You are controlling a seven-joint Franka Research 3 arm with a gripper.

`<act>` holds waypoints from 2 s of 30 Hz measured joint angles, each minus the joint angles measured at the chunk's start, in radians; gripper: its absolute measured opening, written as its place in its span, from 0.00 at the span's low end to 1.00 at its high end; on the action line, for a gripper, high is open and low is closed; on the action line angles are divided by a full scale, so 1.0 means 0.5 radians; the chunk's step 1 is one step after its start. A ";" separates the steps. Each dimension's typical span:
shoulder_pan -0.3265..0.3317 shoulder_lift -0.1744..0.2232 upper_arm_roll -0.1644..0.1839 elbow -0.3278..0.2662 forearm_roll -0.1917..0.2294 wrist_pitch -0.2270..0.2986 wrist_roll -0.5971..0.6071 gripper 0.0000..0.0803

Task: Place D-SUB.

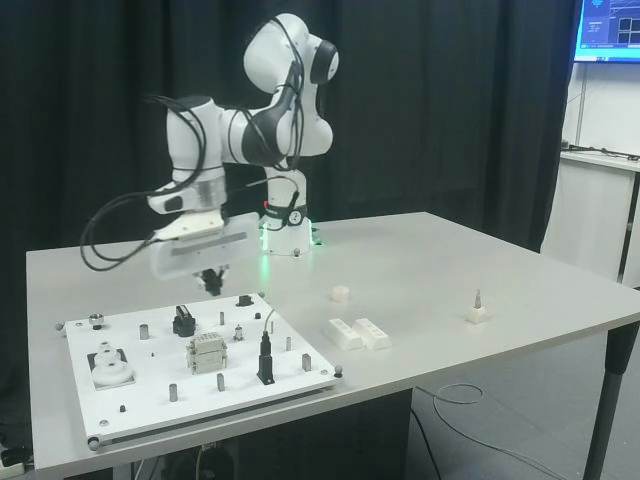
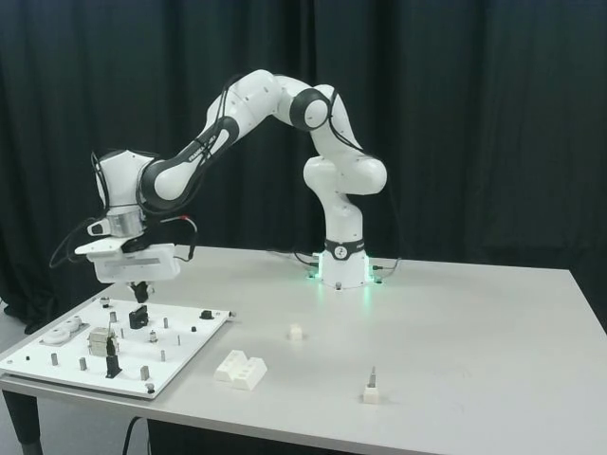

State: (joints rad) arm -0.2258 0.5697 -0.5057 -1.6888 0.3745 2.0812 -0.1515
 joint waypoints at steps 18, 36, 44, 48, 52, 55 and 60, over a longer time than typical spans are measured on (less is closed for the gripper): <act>0.360 -0.078 -0.001 -0.204 0.144 -0.150 0.222 0.19; 0.888 -0.216 -0.001 -0.555 0.158 0.140 0.664 0.19; 1.075 -0.241 0.000 -0.679 0.158 0.317 0.811 0.19; 1.145 -0.243 0.000 -0.728 0.158 0.398 0.863 0.19; 1.202 -0.244 0.000 -0.772 0.158 0.478 0.893 0.19; 1.236 -0.244 0.002 -0.804 0.158 0.539 0.905 0.19; 1.273 -0.244 0.011 -0.852 0.158 0.637 0.911 0.19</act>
State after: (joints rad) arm 0.4108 0.4479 -0.5003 -2.1147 0.4535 2.3995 0.3042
